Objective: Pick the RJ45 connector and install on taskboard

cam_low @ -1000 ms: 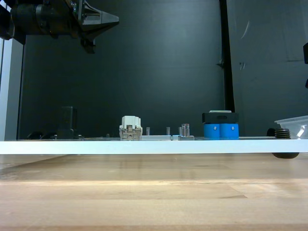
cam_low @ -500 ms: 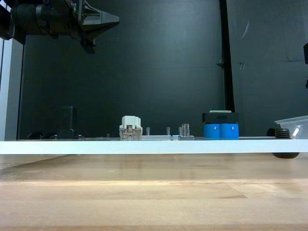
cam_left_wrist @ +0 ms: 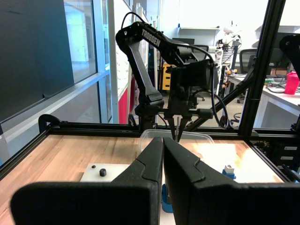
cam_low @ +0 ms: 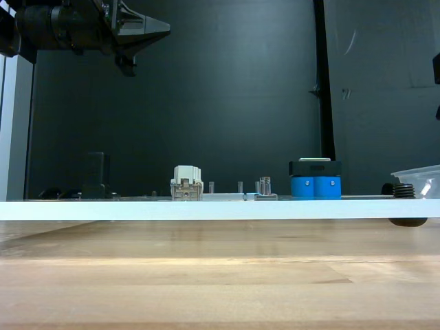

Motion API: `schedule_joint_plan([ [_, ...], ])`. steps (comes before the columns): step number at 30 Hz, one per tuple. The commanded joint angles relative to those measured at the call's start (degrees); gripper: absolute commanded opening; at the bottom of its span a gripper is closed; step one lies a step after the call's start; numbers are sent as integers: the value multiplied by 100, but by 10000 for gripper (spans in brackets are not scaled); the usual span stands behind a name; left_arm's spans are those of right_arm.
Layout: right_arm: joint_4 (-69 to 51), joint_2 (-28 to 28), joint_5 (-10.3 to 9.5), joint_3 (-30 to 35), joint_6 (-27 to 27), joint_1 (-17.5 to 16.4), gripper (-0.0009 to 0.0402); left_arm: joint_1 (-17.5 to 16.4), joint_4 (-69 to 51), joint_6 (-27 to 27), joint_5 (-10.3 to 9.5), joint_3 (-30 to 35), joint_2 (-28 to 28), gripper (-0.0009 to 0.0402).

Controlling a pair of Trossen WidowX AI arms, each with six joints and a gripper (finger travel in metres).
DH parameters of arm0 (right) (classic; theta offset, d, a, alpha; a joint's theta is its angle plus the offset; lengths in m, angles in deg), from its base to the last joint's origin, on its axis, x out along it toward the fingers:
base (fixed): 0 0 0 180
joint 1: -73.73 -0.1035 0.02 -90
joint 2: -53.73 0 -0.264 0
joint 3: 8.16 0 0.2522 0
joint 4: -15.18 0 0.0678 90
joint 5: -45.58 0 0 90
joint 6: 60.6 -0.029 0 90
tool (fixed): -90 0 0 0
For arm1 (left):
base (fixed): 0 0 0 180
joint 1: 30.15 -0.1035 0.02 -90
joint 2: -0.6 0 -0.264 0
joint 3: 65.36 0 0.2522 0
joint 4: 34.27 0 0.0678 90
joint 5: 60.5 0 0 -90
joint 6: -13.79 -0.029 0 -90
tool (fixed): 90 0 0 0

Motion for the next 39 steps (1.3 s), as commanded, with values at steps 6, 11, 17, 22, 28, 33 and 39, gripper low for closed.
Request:
schedule_joint_plan([
  [6, -321, 2, 4, 479, 164, -4, 0, 0, 2, -2, 2, 2, -2, 0],
  [11, -726, 0, 2, 953, 262, -7, 0, 0, 2, -2, 2, 2, -2, 0],
  [17, -922, -7, 4, 1228, 269, -11, 0, -2, 2, -2, 2, 2, -2, 0],
  [22, -846, -122, 4, 1263, 306, -15, 0, 0, 2, -2, 2, 2, -2, 0],
  [28, -632, -590, 4, 1508, 621, -37, 0, 0, 2, -2, 2, 2, -2, 0],
  [33, -431, -1137, 4, 1818, 793, -48, 0, 0, 2, -2, 2, 2, -2, 0],
  [39, -197, -1770, 2, 2223, 763, -63, 0, 0, 2, -2, 2, 2, -2, 0],
])
